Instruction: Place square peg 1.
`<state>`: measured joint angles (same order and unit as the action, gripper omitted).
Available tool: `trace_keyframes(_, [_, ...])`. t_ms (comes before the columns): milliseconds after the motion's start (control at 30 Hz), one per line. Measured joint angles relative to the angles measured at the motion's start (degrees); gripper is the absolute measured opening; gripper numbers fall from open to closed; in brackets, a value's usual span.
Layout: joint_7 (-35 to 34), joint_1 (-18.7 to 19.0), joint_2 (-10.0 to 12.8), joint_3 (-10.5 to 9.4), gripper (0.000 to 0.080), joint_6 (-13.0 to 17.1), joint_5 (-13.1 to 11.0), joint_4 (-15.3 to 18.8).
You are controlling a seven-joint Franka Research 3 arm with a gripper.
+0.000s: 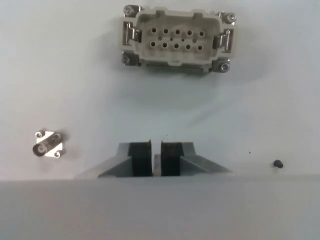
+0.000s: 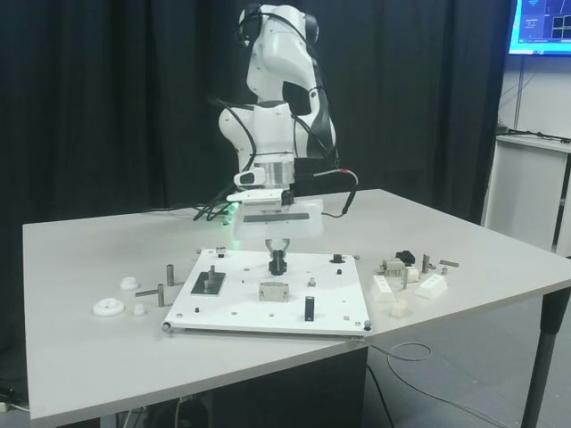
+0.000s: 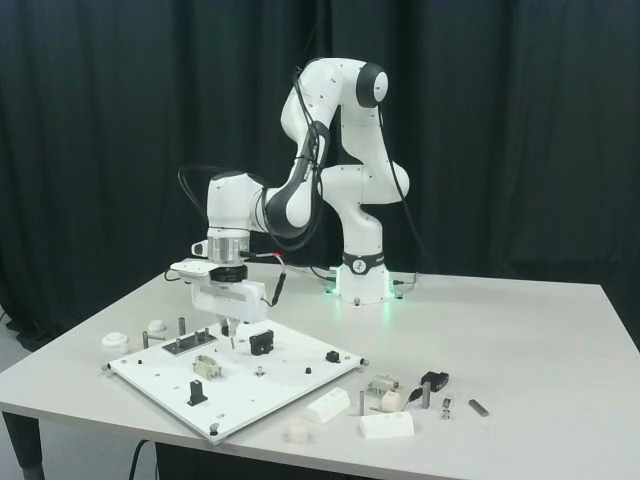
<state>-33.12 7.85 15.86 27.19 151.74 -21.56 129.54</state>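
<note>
My gripper (image 1: 156, 159) hangs low over the white board (image 2: 343, 308), near its middle. The two black pads (image 1: 140, 157) stand close together, and a narrow grey piece sits between them: the square peg (image 1: 156, 166), mostly hidden. In the room views the gripper (image 2: 277, 264) (image 3: 230, 335) points straight down, its tips just above the board (image 3: 290, 392). A grey multi-pin connector (image 1: 177, 40) is mounted on the board a short way from the fingertips.
A small metal coaxial socket (image 1: 47, 145) and a black screw (image 1: 278, 163) sit on the board to either side of the gripper. A black upright block (image 2: 309, 308) stands near the board's front edge. White gears (image 2: 109, 308) and loose white blocks (image 2: 432, 285) lie on the table beside it.
</note>
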Motion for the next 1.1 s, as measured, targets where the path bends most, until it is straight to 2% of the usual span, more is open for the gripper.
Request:
trace_keyframes(300, [0.00,0.00,-0.63,0.43,0.0035,-1.30,0.89,-0.01])
trace_keyframes(1100, [-1.12,0.42,-0.63,0.43,0.0035,-1.41,0.93,-0.03])
